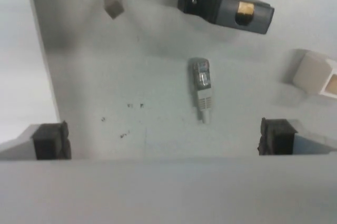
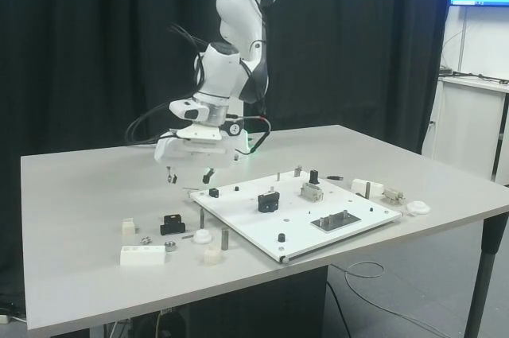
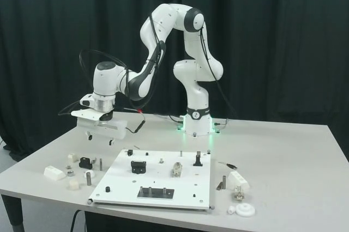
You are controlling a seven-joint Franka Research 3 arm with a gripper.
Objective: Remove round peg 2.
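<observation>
Hovering wide open, empty: white two-fingered gripper (image 2: 188,172), left of centre above flat white assembly board (image 2: 350,223), presumably seeking the peg.

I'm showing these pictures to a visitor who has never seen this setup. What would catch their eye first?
Most striking is the white robot arm, arching from its base at the table's back and down toward the table's near-left part. Its gripper hangs open above the grey table, holding nothing. Next comes the white square board carrying small black and grey fittings, with loose parts scattered beside it.
</observation>
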